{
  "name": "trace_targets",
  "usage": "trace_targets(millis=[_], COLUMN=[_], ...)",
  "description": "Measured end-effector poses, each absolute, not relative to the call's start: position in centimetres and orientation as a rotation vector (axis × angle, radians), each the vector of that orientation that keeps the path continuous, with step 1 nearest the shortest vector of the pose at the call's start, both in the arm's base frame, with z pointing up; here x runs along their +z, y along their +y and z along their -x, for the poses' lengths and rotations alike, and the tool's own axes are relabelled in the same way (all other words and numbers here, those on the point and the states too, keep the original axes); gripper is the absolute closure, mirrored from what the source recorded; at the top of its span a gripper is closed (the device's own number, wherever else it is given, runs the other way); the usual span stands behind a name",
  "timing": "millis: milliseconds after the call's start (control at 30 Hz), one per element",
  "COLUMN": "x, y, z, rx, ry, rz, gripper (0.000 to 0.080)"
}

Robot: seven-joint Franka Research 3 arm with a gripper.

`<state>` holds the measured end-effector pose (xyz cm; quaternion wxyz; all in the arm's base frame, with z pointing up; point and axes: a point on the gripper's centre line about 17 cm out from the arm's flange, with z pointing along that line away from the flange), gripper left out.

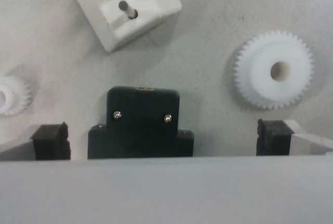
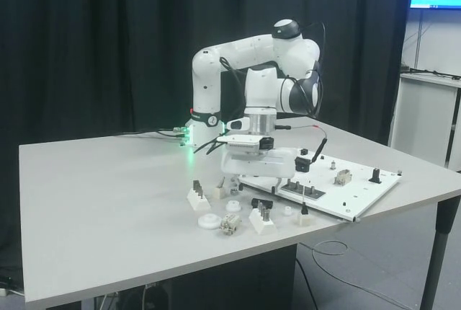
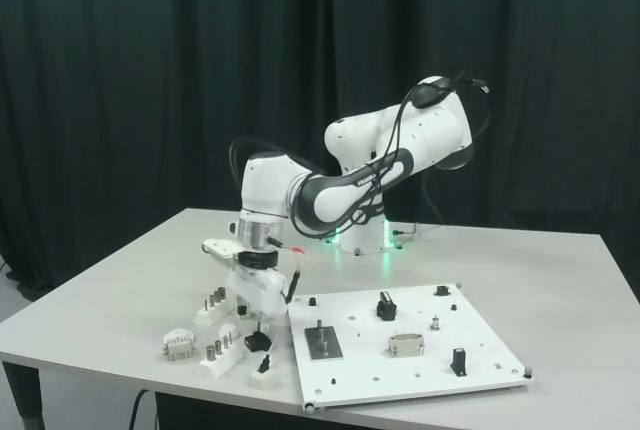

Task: Pick medium gear.

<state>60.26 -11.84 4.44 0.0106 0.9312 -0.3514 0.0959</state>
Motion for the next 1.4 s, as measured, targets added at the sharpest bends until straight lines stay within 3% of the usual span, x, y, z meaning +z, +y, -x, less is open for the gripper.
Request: trace_targets(millis=[1400], x=[6.6], y=[-13.5], z=[-61.6], rx=[0.354], ry=[-1.094], rz=[-2.895], gripper=[0.0003])
